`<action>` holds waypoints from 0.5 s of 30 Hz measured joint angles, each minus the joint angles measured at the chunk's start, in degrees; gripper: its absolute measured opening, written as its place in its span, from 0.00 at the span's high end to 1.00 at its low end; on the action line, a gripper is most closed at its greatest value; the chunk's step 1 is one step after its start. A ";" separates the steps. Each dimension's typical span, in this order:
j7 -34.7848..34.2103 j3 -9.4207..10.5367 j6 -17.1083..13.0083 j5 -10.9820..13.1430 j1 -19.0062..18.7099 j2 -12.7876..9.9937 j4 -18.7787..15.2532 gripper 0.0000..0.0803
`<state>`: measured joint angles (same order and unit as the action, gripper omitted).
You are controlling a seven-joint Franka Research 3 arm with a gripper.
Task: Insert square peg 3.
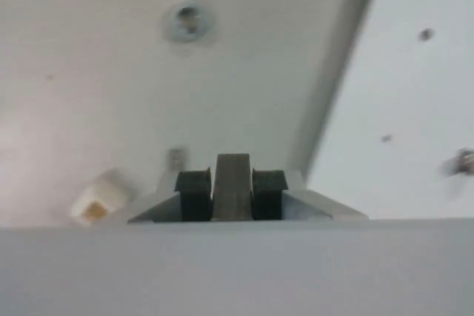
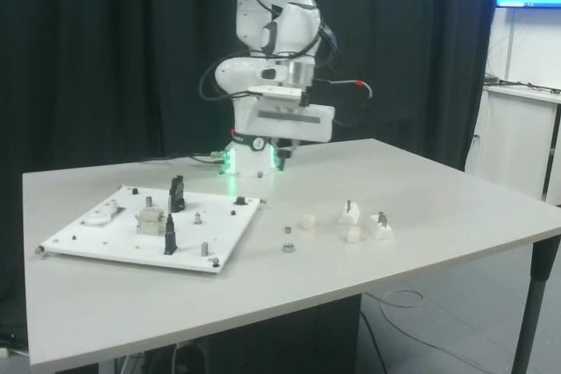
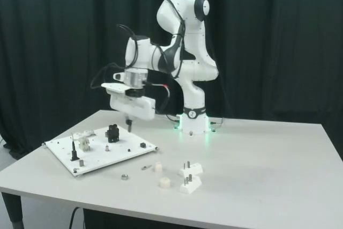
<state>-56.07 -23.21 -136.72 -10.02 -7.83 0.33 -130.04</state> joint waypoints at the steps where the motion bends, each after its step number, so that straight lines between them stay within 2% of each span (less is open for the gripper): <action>1: 1.04 -0.02 0.06 -0.16 0.54 0.00 0.17 0.86; 15: 19.52 -1.49 1.13 -1.30 6.69 0.00 2.57 0.86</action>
<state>-36.55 -24.70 -135.59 -11.31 -1.14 0.33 -127.47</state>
